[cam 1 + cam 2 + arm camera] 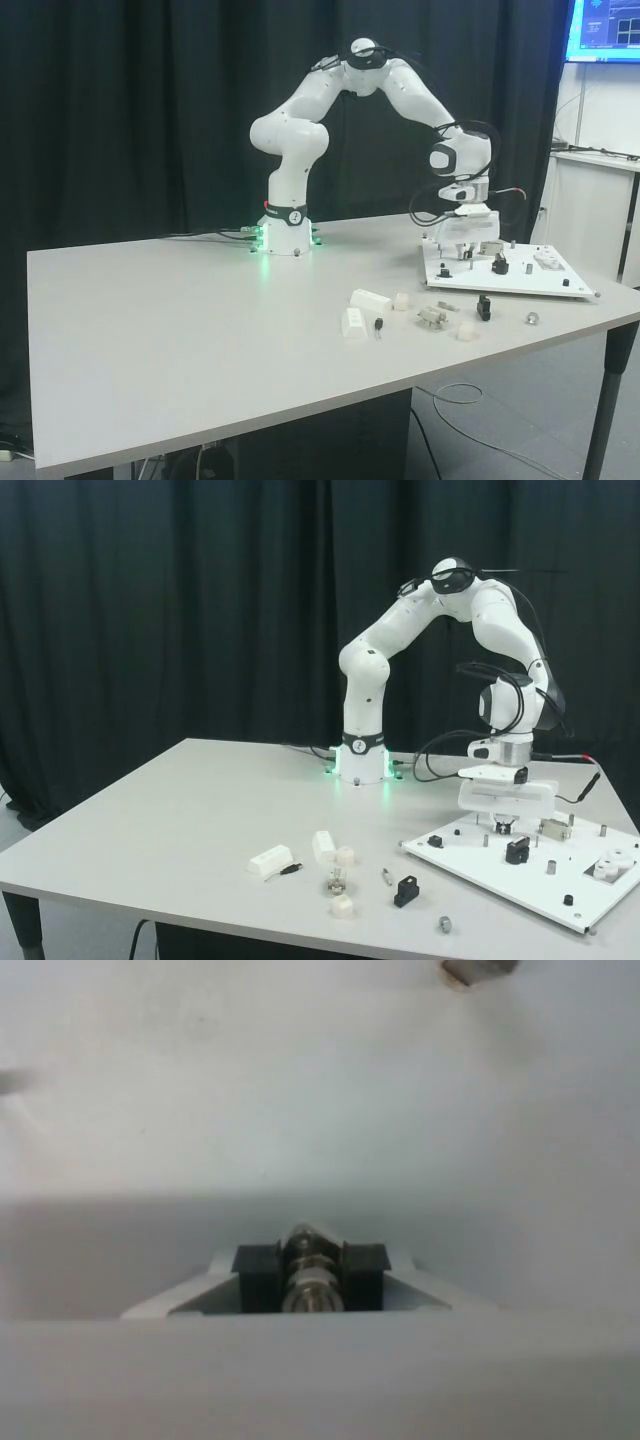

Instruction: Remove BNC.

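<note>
Black curtains hung behind the grey desk [200, 320], with the white arm [330, 100] bolted near its back edge, a green glow at its base. Over at one end of the desk lay a white board [530, 880] carrying small fixtures. The claw [503, 827] hung low over the part of the board nearest the arm's base. From the wrist view its black fingers [258, 1275] stood on either side of the BNC connector [312, 1278], a metal barrel, pressed closely against it, so the claw appeared closed on the connector. From the room views alone I could not tell whether the connector was still seated in its fitting on the board.

Loose parts were scattered on the bare desk near the front edge, just beside the board: two white blocks [362, 308], a small black piece [406, 890], a metal piece [432, 316] and a small round part [533, 318], all well apart from the claw.
</note>
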Robot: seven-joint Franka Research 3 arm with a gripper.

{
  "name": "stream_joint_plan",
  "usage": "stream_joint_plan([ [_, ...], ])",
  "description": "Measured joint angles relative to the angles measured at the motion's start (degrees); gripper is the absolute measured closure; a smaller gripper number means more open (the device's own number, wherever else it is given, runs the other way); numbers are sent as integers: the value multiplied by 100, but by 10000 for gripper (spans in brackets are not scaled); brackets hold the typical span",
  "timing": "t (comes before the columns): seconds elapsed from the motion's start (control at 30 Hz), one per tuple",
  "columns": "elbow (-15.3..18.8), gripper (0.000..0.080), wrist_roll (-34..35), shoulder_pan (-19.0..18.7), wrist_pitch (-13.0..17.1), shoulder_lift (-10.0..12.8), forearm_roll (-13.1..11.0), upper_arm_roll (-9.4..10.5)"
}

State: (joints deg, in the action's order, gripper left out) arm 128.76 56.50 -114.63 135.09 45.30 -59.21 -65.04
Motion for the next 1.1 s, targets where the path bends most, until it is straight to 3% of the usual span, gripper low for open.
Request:
stream_joint_plan([
  [0.37,-3,676,-784,20,-30,-23,-15,-5],
  [1.1,-5,677,-3015,57,-141,-31,-177,-33],
])
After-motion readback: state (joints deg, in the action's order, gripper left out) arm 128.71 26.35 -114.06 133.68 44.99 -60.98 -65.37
